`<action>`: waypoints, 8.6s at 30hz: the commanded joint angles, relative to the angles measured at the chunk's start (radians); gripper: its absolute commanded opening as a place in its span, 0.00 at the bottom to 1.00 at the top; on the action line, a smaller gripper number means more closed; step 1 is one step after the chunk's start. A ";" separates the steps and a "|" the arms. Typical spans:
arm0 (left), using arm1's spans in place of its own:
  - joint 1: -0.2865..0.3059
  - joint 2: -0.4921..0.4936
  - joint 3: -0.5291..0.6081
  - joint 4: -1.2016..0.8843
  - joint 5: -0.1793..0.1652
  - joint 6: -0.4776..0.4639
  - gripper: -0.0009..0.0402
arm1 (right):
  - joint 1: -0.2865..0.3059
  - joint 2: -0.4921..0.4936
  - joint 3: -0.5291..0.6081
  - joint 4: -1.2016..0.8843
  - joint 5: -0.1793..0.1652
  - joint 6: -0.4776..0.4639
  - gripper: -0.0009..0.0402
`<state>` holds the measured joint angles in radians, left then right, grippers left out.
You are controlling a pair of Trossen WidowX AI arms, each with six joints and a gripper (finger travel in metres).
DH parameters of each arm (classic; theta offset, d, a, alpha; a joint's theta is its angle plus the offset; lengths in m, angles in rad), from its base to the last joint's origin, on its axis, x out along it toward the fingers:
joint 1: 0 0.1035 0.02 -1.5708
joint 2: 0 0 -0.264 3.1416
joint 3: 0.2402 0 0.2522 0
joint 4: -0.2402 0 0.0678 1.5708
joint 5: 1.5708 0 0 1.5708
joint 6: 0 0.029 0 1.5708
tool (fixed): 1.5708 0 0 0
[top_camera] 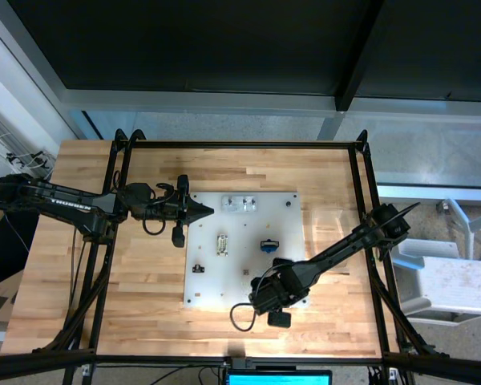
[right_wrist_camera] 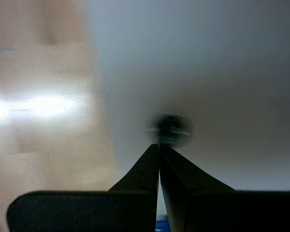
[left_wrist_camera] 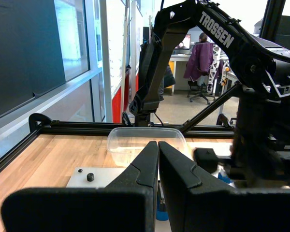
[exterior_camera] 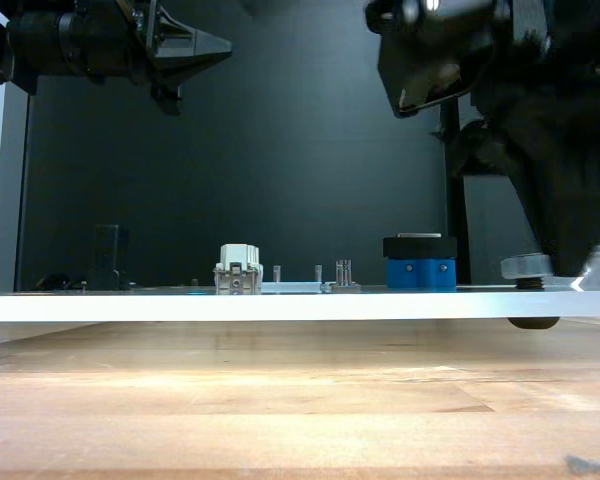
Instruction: Unfasten the M12 fastener and place in the container
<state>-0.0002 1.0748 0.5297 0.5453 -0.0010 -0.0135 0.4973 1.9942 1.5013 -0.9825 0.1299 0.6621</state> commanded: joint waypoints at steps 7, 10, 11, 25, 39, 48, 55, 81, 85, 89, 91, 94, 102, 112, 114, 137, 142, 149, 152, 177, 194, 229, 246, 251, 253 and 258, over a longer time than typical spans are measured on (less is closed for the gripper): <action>0.000 0.000 0.000 0.000 0.000 0.000 0.02 | -0.002 -0.022 0.032 -0.082 0.070 0.085 0.02; 0.000 0.000 0.000 0.000 0.000 0.000 0.02 | -0.002 -0.024 0.049 -0.095 0.031 0.157 0.02; 0.000 0.000 0.000 0.000 0.000 0.000 0.02 | -0.002 -0.024 0.056 -0.100 0.019 0.196 0.02; 0.000 0.000 0.000 0.000 0.000 0.000 0.02 | -0.002 -0.023 0.132 -0.120 -0.043 0.501 0.04; 0.000 0.000 0.000 0.000 0.000 0.000 0.02 | -0.002 0.010 0.129 -0.093 -0.035 0.200 0.52; 0.000 0.000 0.000 0.000 0.000 0.000 0.02 | 0.001 0.037 0.116 -0.063 -0.034 0.110 0.59; 0.000 0.000 0.000 0.000 0.000 0.000 0.02 | 0.002 0.043 0.090 -0.025 -0.034 0.106 0.60; 0.000 0.000 0.000 0.000 0.000 0.000 0.02 | 0.000 0.043 0.057 -0.014 -0.022 0.077 0.59; 0.000 0.000 0.000 0.000 0.000 0.000 0.02 | 0.000 0.043 0.056 -0.013 -0.022 0.068 0.55; 0.000 0.000 0.000 0.000 0.000 0.000 0.02 | 0.000 0.043 0.056 -0.010 -0.022 0.062 0.47; 0.000 0.000 0.000 0.000 0.000 0.000 0.02 | 0.000 0.043 0.055 -0.008 -0.022 0.062 0.43; 0.000 0.000 0.000 0.000 0.000 0.000 0.02 | 0.000 0.043 0.055 -0.005 -0.022 0.062 0.38; 0.000 0.000 0.000 0.000 0.000 0.000 0.02 | 0.000 0.043 0.055 0.001 -0.027 0.061 0.22; 0.000 0.000 0.000 0.000 0.000 0.000 0.02 | 0.000 0.042 0.055 0.002 -0.029 0.034 0.08; 0.000 0.000 0.000 0.000 0.000 0.000 0.02 | 0.000 0.042 0.055 0.003 -0.039 -0.008 0.07; 0.000 0.000 0.000 0.000 0.000 0.000 0.02 | -0.025 -0.082 0.055 -0.008 -0.079 -0.371 0.07; 0.000 0.000 0.000 0.000 0.000 0.000 0.02 | -0.066 -0.152 0.055 -0.035 -0.079 -0.288 0.07; 0.000 0.000 0.000 0.000 0.000 0.000 0.02 | -0.125 -0.228 0.032 -0.113 -0.069 -0.311 0.07; 0.000 0.000 0.000 0.000 0.000 0.000 0.02 | -0.142 -0.262 -0.004 -0.112 -0.068 -0.340 0.07; 0.000 0.000 0.000 0.000 0.000 0.000 0.02 | -0.277 -0.635 -0.449 -0.105 -0.069 -0.392 0.07; 0.000 0.000 0.000 0.000 0.000 0.000 0.02 | -0.298 -0.869 -0.707 -0.115 -0.070 -0.390 0.07; 0.000 0.000 0.000 0.000 0.000 0.000 0.02 | -0.312 -0.958 -0.789 -0.126 -0.045 -0.375 0.39; 0.000 0.000 0.000 0.000 0.000 0.000 0.02 | -0.312 -0.958 -0.789 -0.124 -0.045 -0.375 0.40; 0.000 0.000 0.000 0.000 0.000 0.000 0.02 | -0.312 -0.958 -0.789 -0.123 -0.045 -0.375 0.40; 0.000 0.000 0.000 0.000 0.000 0.000 0.02 | -0.312 -0.958 -0.789 -0.122 -0.045 -0.375 0.39; 0.000 0.000 0.000 0.000 0.000 0.000 0.02 | -0.312 -0.958 -0.789 -0.120 -0.045 -0.375 0.39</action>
<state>-0.0002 1.0748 0.5297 0.5449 -0.0013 -0.0132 0.1852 1.0355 0.7124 -1.1030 0.0849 0.2867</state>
